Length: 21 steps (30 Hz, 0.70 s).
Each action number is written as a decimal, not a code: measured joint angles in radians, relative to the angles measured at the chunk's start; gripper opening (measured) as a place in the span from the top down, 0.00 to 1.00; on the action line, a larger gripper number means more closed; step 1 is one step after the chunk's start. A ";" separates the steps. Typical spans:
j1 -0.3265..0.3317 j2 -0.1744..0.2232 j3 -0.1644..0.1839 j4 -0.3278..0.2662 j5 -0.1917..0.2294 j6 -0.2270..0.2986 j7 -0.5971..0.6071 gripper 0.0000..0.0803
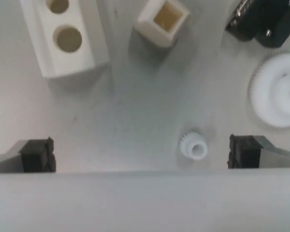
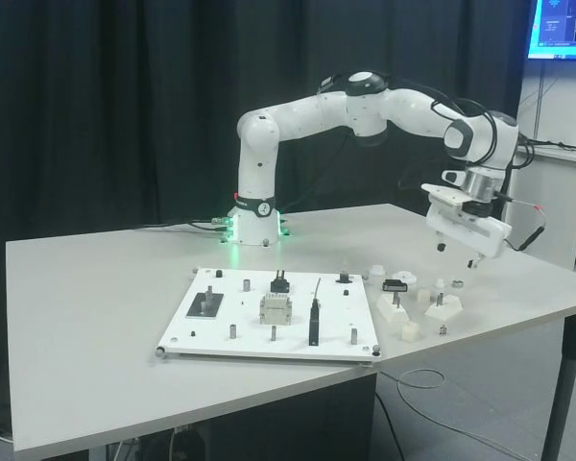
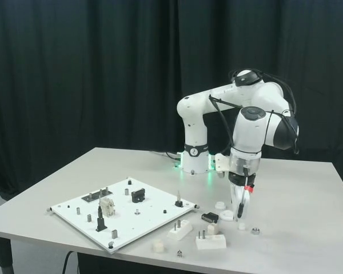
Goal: Pick bolt 4.
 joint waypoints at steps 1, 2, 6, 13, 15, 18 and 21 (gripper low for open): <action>0.005 -0.001 0.001 -0.006 0.005 0.006 0.004 0.00; 0.010 -0.001 0.002 -0.013 0.011 0.011 0.008 0.00; 0.026 -0.003 0.009 -0.032 0.033 0.031 0.022 0.00; 0.049 -0.003 0.021 -0.055 0.071 0.063 0.022 0.00; 0.055 -0.003 0.025 -0.061 0.074 0.072 0.021 0.00; 0.062 -0.003 0.032 -0.066 0.075 0.088 0.019 0.00; 0.065 -0.003 0.039 -0.070 0.075 0.103 0.019 0.00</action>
